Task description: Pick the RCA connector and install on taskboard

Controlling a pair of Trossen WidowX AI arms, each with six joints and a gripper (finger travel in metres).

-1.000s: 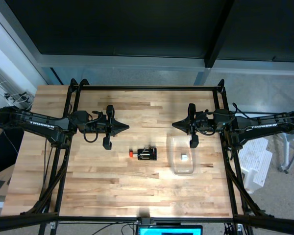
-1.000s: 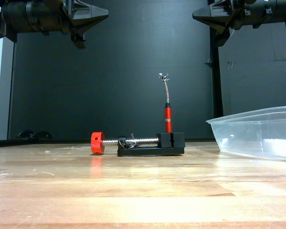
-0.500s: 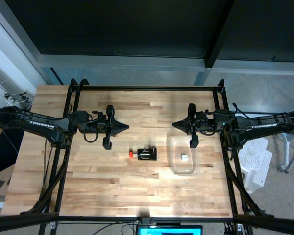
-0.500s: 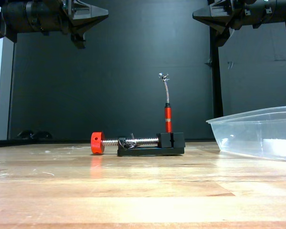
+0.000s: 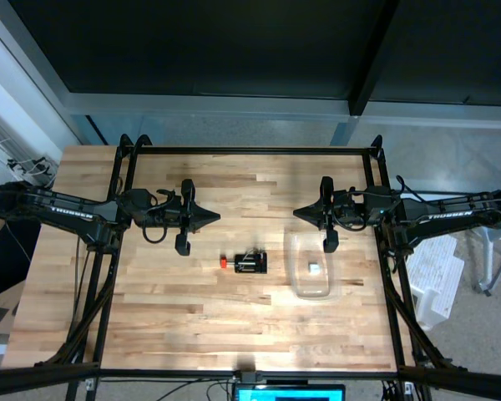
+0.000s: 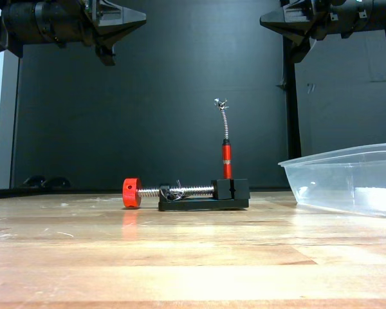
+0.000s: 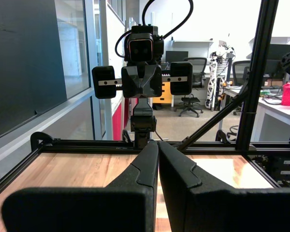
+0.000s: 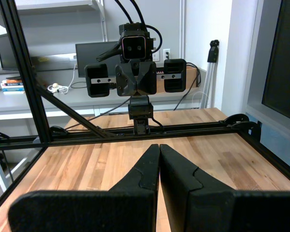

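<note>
- Tools first: the left tool (image 5: pixel 216 217) hangs high over the left half of the worktop (image 5: pixel 192 317). Its fingers (image 7: pixel 145 164) are pressed together with nothing between them, and its tip points inward.
- The right tool (image 5: pixel 296 214) mirrors it from the other side at the same height, with its fingers (image 8: pixel 147 166) closed tight and empty. It hovers just beyond the far end of the clear tray (image 5: pixel 293 271).
- These level, raised, face-to-face poses look like a parked stance that keeps both arms clear of everything below. I judge that no pick has begun.
- The taskboard (image 5: pixel 251 262) lies flat near the worktop's centre, between the two arms and seemingly reachable by either. Its red knob (image 6: pixel 131 192) is toward the left arm, and a thin spring stalk (image 6: pixel 224 129) stands up from it.
- The RCA connector I cannot make out. Only a white square piece (image 5: pixel 315 268) shows inside the tray, which sits just right of the taskboard and apart from it.
- The tray is close to the right arm, which suggests that arm suits the pick.
</note>
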